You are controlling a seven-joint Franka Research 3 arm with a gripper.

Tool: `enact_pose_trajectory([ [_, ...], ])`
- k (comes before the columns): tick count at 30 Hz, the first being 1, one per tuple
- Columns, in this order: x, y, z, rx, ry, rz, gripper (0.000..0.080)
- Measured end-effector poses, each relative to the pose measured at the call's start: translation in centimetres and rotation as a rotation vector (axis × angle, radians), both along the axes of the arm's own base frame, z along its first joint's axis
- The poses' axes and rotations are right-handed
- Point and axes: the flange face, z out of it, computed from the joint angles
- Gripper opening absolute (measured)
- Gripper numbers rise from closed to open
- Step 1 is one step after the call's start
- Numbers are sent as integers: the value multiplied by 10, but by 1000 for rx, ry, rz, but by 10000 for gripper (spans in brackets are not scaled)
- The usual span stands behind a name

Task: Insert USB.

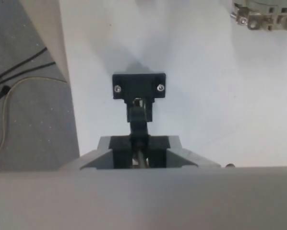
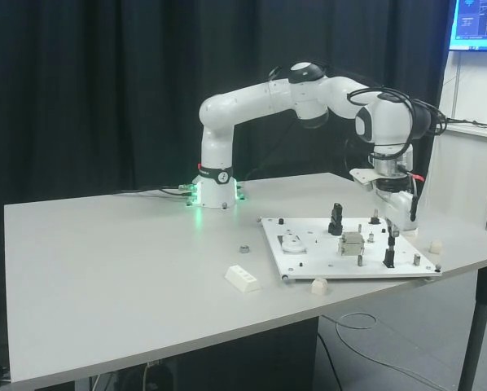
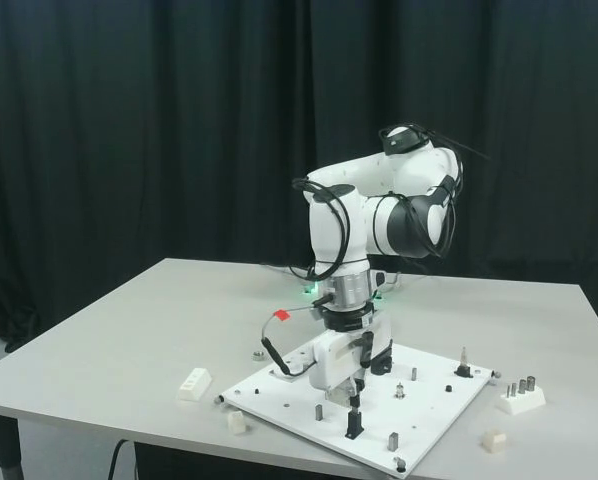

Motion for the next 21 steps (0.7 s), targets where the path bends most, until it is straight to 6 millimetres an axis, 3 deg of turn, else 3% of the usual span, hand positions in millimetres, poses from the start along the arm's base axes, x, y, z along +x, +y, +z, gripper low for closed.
enact_pose_trajectory([
  [21, -1, -1, 0, -28, 15, 4, 65],
])
